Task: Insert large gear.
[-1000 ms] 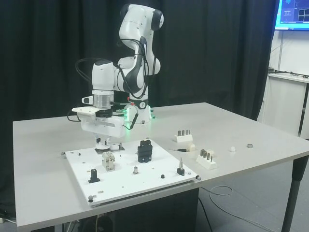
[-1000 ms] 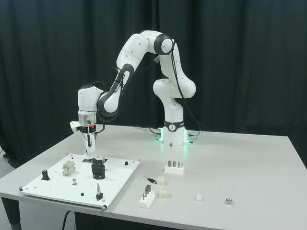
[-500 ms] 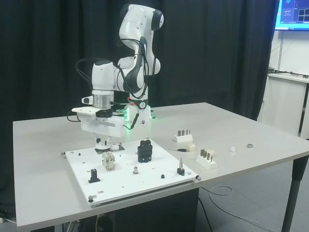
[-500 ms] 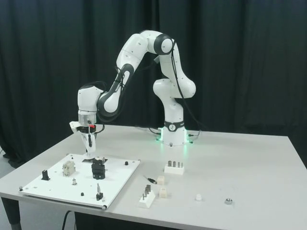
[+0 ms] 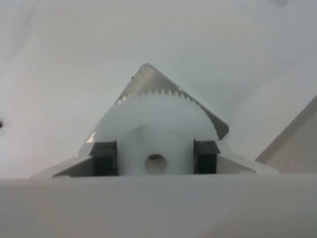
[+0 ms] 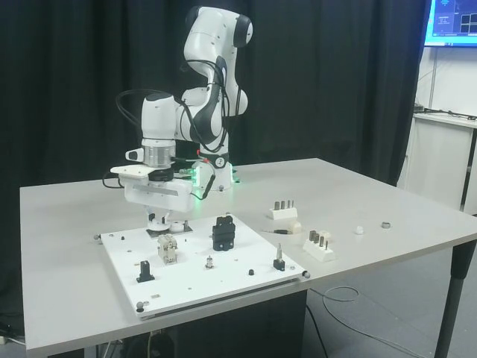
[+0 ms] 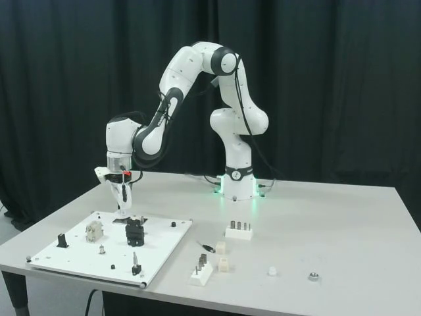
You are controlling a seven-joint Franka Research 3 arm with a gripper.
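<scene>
In the wrist view a large white gear (image 5: 156, 124) with fine teeth and a centre hole sits between my two black finger pads (image 5: 104, 157). My gripper (image 5: 155, 157) is shut on the gear. Beneath the gear lies a grey metal plate (image 5: 148, 79) on the white board. In the first room view the gripper (image 6: 165, 221) hangs low over the far edge of the white assembly board (image 6: 201, 276). The second room view shows the gripper (image 7: 122, 209) just above the board (image 7: 79, 253). The gear itself is hidden in both room views.
On the board stand a black block (image 6: 223, 233), a white-grey part (image 6: 167, 248), a black bracket (image 6: 144, 271) and two small pegs (image 6: 209, 262). Right of the board are two white holders (image 6: 283, 212) with pins, a white cap (image 6: 359, 230) and a nut (image 6: 386, 224).
</scene>
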